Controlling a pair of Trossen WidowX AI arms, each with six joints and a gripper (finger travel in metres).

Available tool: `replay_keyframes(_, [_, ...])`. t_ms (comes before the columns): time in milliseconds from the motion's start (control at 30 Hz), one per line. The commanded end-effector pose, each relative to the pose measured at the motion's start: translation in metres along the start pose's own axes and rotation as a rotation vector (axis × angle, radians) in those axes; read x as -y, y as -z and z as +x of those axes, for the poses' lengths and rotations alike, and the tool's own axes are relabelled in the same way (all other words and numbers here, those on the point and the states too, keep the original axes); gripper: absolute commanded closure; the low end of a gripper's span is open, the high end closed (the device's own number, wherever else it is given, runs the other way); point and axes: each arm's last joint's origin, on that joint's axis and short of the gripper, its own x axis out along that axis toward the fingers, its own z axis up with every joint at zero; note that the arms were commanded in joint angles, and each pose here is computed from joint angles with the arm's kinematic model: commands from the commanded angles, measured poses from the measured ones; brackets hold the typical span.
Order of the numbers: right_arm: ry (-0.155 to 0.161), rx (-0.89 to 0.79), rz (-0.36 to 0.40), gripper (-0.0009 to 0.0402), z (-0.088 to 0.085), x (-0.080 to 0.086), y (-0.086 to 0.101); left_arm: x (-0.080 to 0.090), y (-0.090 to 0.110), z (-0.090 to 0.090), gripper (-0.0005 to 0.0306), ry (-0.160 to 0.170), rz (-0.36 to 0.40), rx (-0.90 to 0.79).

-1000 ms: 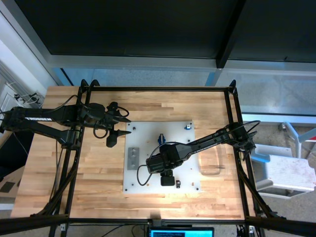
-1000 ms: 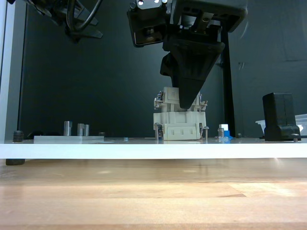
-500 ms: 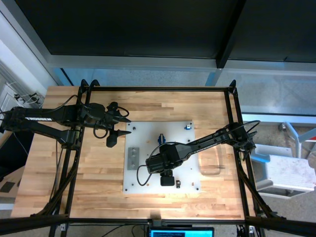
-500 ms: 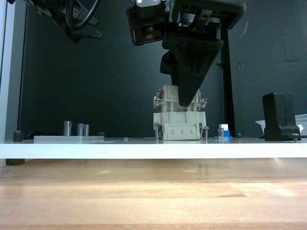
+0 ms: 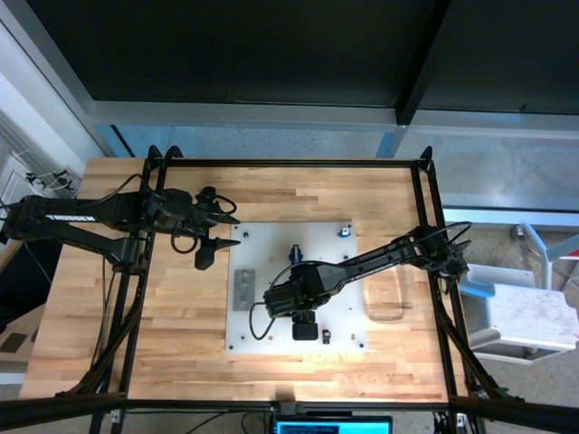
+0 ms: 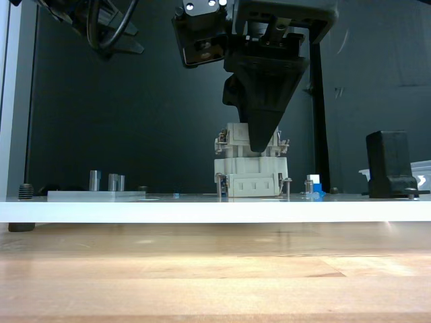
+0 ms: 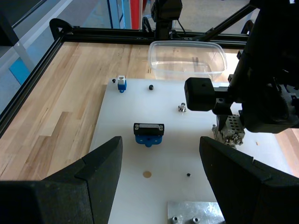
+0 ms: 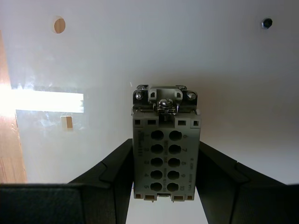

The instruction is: Pick the HAN10E connector and install in the HAN10E hub

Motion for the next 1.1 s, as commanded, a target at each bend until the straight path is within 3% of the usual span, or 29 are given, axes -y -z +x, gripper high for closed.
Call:
replay_keyframes(33, [0.001, 0.011, -0.002, 0.0279, 0.001, 0.0, -0.001, 0.0, 0.0, 0.0, 0.0073, 0.0, 0.0, 0.0])
replay_keyframes(1100, [0.02, -0.031, 0.01, 0.0279, 0.021, 0.0, -0.007, 0.0, 0.0, 0.0, 0.0073, 0.0, 0.0, 0.0])
